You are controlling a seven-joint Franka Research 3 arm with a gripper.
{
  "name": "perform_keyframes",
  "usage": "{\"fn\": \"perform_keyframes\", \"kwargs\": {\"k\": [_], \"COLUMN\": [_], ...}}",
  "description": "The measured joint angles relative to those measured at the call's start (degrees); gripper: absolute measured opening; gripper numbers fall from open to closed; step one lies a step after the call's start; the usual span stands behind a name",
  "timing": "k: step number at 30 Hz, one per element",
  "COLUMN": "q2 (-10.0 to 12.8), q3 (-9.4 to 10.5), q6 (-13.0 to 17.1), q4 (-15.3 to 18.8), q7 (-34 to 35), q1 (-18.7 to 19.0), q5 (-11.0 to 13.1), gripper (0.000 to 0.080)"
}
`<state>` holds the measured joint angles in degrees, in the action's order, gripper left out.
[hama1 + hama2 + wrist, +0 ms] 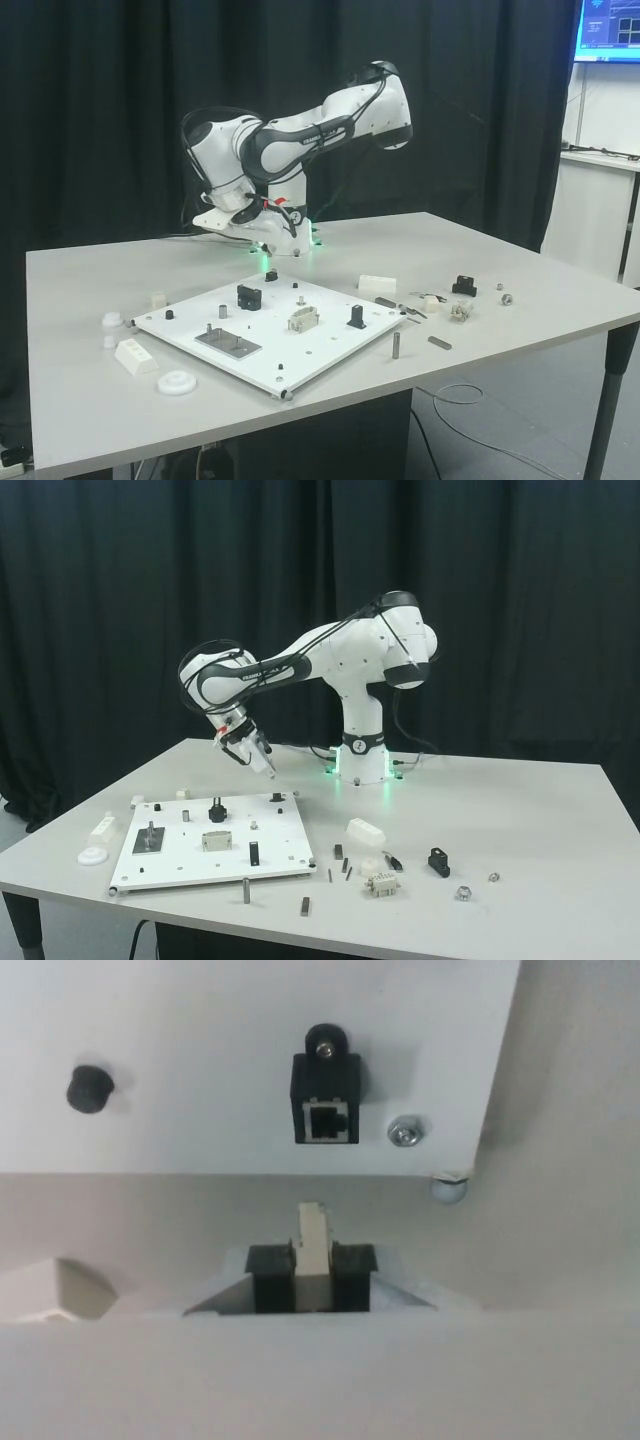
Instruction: Place Ethernet.
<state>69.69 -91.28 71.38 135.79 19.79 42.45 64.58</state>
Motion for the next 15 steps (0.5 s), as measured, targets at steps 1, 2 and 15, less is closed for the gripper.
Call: {"fn": "perform_keyframes", "kwargs": {"k": [1,2,15], "q2": [0.0,0.0,0.0], "q3": [-0.03,-0.04,-0.19], "q6": [0.0,0.0,0.2], "q4": [0.0,0.0,0.0], "q7": [0.2,0.3,0.7], "q1": [0.1,0.1,0.3], "q5": [0.0,0.0,0.0], "gripper": [0.0076,0.0076,0.0076]}}
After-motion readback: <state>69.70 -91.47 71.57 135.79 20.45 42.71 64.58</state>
